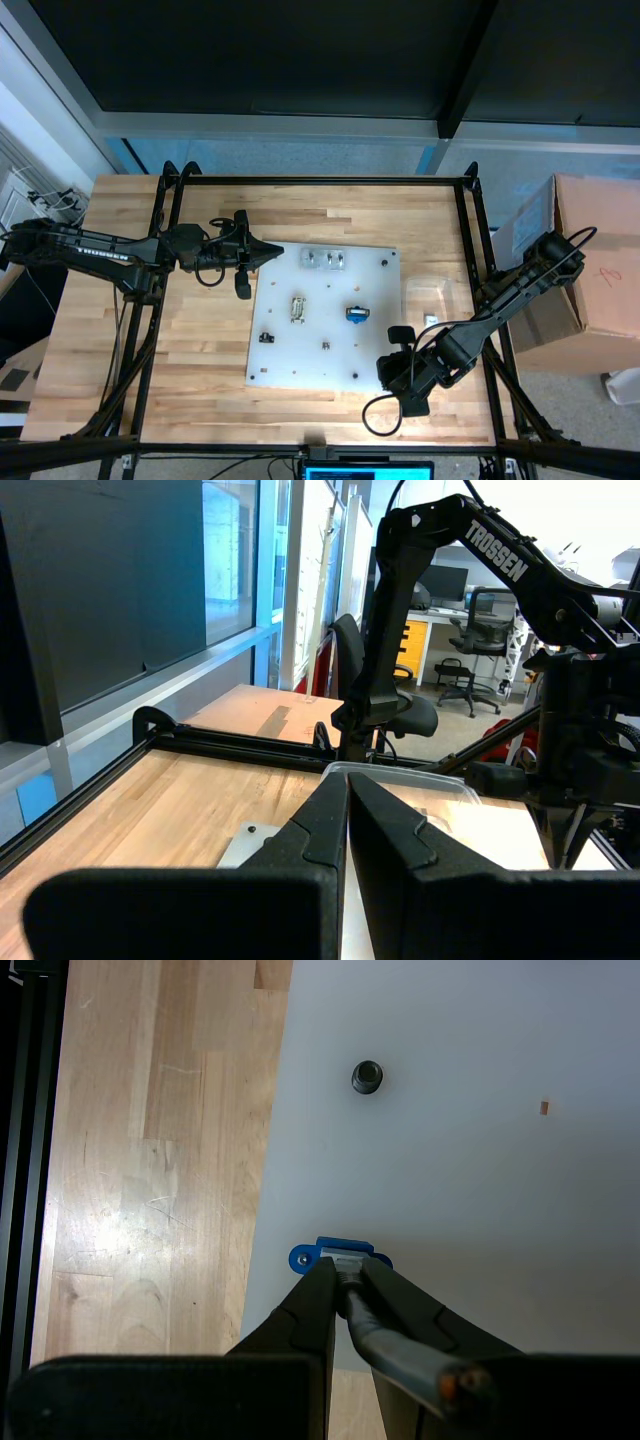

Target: Pick the RJ45 connector and install on the taskboard

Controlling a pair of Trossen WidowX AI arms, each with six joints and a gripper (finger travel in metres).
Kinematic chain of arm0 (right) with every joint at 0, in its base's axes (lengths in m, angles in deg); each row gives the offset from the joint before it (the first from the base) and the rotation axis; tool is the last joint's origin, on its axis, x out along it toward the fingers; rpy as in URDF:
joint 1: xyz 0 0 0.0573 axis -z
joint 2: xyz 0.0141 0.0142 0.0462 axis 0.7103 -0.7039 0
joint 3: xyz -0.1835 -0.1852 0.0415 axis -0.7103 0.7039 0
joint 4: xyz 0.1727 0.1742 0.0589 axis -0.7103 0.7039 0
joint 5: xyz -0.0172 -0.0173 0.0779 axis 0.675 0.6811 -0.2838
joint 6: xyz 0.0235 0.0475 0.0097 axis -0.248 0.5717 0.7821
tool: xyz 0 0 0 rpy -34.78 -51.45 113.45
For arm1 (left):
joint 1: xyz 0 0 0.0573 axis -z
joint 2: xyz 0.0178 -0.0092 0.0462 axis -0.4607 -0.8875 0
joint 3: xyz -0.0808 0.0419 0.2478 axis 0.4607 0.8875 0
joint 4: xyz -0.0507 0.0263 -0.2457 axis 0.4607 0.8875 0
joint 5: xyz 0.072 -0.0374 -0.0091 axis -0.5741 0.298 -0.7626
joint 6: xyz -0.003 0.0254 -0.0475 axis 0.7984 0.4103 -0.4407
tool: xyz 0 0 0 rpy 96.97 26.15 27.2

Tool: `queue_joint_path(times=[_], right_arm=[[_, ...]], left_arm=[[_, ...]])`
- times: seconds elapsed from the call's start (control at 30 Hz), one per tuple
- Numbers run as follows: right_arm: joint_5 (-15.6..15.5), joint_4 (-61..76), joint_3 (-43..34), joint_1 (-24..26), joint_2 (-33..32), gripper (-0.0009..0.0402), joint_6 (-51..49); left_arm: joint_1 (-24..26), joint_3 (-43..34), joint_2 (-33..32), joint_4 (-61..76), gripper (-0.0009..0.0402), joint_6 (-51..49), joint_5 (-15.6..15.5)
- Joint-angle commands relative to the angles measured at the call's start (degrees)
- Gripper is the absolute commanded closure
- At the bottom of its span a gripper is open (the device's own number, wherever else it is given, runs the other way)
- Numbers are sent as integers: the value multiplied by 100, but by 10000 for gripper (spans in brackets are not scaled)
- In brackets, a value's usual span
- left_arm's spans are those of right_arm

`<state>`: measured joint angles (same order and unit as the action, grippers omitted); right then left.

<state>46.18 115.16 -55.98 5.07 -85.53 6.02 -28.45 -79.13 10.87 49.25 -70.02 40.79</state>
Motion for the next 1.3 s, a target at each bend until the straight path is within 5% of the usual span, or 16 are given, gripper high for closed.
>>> queue_joint_path(times=[0.03,0.53,1.3], right_arm=[[7,-4,-13,-2,24,393,4],[4,2,-66,-9,44,390,-9],[-208,389,-267,-13,328,229,55]], left_arm=[[-2,-2,-2,-2,393,2,2],[0,-2,-2,-2,393,2,2],[-2,-2,-2,-2,393,2,2]])
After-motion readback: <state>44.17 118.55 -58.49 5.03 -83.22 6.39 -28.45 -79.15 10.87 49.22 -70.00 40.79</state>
